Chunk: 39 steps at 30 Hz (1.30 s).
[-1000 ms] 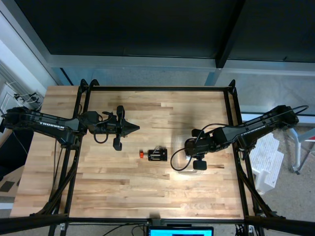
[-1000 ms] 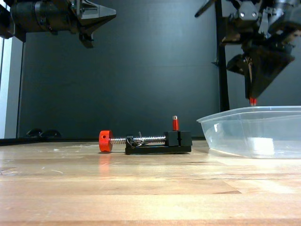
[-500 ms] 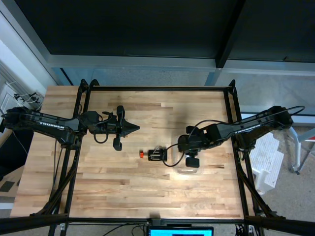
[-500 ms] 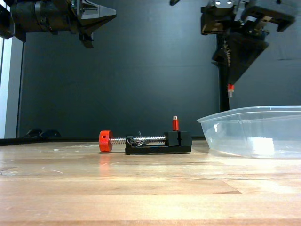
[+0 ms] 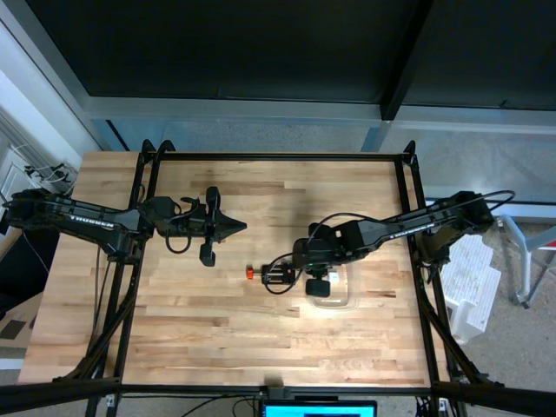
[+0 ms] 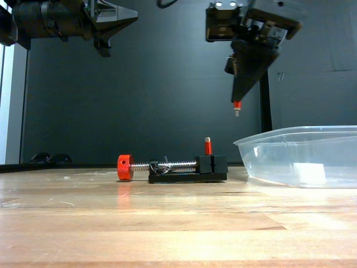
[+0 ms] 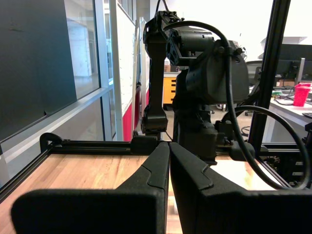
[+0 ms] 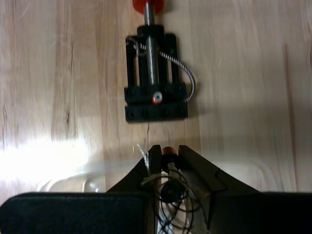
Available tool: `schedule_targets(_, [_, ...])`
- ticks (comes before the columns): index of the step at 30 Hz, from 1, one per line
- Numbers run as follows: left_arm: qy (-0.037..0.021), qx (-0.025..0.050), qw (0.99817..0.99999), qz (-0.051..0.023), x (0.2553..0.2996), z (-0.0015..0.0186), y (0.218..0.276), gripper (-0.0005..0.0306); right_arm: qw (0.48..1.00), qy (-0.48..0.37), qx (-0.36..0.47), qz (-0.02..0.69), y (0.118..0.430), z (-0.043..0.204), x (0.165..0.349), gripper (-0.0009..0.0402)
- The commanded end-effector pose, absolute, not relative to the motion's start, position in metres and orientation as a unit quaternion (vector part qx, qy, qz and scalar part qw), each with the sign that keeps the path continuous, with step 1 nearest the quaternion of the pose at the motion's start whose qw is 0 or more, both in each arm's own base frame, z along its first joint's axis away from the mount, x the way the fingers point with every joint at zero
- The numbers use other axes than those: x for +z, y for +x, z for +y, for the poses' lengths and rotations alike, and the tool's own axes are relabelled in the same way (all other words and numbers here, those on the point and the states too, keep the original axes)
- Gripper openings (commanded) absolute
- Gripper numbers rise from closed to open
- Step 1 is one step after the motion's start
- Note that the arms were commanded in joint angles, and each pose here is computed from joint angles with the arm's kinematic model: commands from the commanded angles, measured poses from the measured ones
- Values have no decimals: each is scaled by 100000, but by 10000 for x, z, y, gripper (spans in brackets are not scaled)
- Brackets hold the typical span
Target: Pick the RCA connector and install on taskboard
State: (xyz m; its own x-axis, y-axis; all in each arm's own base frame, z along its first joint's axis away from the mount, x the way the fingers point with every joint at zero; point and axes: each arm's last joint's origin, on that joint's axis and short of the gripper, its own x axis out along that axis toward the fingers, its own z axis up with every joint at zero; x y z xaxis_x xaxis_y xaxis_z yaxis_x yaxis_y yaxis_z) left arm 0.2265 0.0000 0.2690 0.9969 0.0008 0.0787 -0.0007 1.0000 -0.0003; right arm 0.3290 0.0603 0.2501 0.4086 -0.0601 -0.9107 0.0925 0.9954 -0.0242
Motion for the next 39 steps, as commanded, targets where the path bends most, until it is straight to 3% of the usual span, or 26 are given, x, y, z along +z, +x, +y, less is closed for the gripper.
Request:
schedule_targets(1, [8, 19, 99922, -3938, 2690, 0, 2265, 0, 83913, 1580, -4646, 54171, 3388, 616, 2488, 2])
schedule_targets(13, [-11, 19, 99922, -3938, 2690, 0, 2265, 0, 84052, 1890, -4994, 53914, 3642, 630, 2343, 2])
schedule_targets(39, [8, 19, 99922, -3938, 2690, 0, 2265, 0, 83664, 2079, -4993, 54508, 3706, 622, 2223, 2])
